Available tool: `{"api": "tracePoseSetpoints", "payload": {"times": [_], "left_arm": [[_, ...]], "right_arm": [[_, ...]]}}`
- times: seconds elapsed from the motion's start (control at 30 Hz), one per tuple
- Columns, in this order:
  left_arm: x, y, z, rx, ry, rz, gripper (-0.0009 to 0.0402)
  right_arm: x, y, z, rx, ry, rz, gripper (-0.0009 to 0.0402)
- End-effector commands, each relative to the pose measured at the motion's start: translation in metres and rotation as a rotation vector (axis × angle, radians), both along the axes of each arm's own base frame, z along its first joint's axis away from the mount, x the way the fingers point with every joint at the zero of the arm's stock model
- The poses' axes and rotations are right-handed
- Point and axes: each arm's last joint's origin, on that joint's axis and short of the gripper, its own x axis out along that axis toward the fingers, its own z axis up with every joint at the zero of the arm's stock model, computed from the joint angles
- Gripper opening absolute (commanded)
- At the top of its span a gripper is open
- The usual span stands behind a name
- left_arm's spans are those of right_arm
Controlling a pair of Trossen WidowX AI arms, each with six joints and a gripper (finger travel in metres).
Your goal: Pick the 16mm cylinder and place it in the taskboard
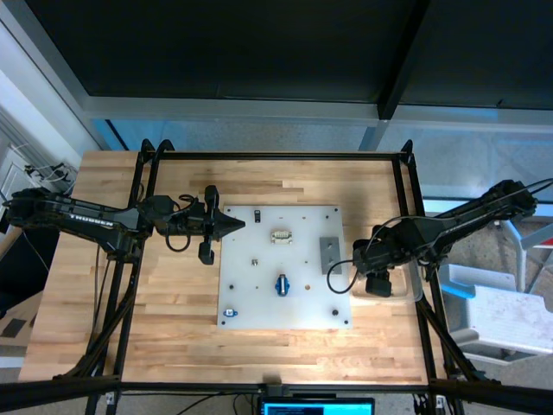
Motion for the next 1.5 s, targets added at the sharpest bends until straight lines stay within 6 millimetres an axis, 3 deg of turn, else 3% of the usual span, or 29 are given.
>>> {"api": "tracePoseSetpoints", "payload": {"times": [0.03, 1.5], "left_arm": [[0.0, 0.0, 0.0, 0.0, 0.0, 0.0, 0.0], [0.0, 0.0, 0.0, 0.0, 0.0, 0.0, 0.0]], "right_arm": [[0.001, 0.003, -0.002, 0.004, -0.003, -0.005, 0.0162], [0.006, 0.019, -0.046, -0.038, -0.008, -0.025, 0.0153]]}}
